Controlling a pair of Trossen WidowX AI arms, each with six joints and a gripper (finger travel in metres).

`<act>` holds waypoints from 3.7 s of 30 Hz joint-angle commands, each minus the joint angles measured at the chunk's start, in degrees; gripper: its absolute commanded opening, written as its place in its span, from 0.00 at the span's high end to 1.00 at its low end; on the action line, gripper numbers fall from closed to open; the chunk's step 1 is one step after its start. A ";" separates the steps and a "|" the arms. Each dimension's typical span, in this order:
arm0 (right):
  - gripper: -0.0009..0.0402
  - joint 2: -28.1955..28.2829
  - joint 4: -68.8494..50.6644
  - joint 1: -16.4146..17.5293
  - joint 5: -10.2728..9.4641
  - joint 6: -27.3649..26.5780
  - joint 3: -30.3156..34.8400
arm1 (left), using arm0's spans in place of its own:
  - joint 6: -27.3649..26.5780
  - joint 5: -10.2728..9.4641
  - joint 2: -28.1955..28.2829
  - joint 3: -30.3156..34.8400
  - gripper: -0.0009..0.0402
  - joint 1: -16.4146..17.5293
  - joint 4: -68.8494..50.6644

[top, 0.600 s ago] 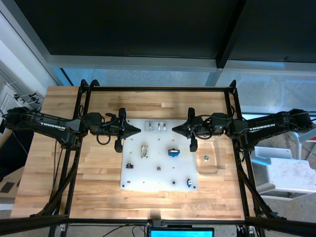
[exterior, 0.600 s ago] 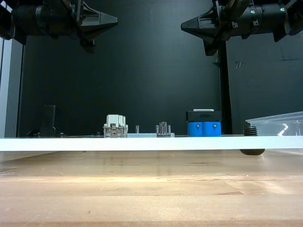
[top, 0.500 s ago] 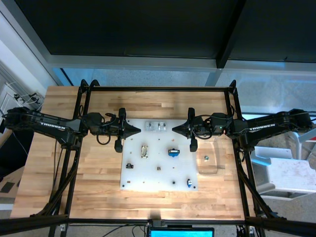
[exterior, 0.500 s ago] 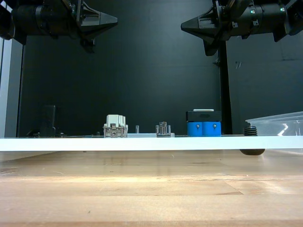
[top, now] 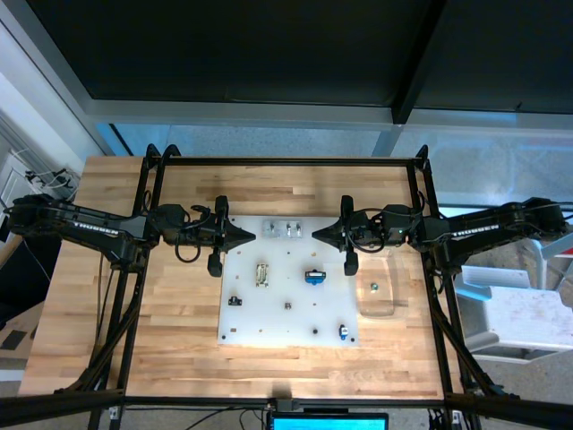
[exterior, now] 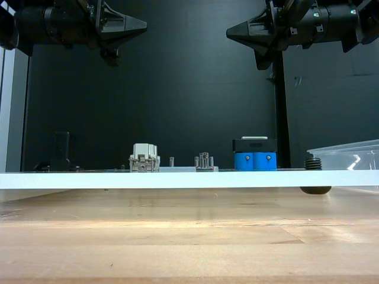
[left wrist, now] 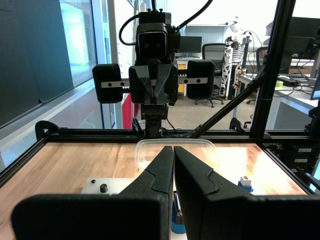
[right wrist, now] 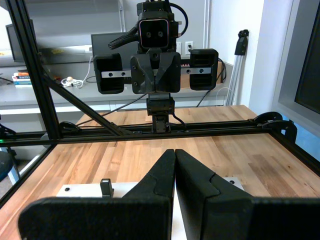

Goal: Pick the M12 fastener and fasten on the M12 threads

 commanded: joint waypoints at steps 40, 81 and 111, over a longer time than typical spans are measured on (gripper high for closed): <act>0.98 1.51 -93.88 1.33 -15.82 -25.44 25.99 | 0.02 0.02 0.00 0.00 0.98 0.02 0.02; 0.79 11.78 -96.37 17.09 2.05 -74.86 22.21 | 0.02 0.00 0.00 0.00 0.98 0.02 0.02; 0.47 16.17 -81.31 19.02 1.55 -79.45 11.08 | 0.02 0.00 0.00 0.00 0.98 0.00 0.02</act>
